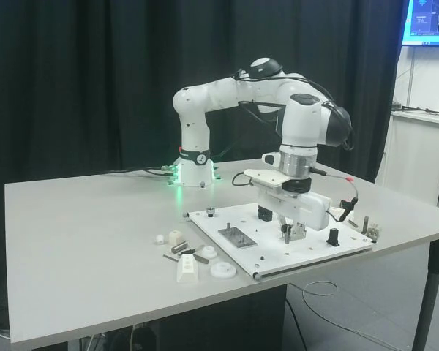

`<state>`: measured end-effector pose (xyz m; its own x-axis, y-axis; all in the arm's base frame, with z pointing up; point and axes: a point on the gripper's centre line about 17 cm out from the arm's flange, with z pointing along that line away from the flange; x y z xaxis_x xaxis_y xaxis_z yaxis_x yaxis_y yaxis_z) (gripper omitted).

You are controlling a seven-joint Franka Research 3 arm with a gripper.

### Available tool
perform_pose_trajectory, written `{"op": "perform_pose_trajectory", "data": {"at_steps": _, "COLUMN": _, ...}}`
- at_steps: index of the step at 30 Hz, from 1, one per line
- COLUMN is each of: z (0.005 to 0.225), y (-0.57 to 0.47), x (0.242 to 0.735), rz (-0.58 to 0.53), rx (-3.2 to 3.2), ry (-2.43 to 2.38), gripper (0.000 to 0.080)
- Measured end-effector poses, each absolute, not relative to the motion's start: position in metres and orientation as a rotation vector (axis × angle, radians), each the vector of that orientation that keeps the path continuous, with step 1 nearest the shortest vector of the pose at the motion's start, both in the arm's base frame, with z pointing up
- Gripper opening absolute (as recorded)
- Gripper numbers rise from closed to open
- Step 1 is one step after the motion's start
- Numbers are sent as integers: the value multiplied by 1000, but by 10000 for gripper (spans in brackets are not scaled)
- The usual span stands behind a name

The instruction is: Place round peg 3.

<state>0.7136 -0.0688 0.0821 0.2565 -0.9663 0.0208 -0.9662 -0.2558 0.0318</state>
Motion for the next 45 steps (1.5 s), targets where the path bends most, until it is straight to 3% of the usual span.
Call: {"op": "perform_pose_trajectory", "data": {"at_steps": 45, "z": 84, "y": -71, "x": 713, "rz": -2, "rx": 2457, "ry": -1892, "gripper": 110}}
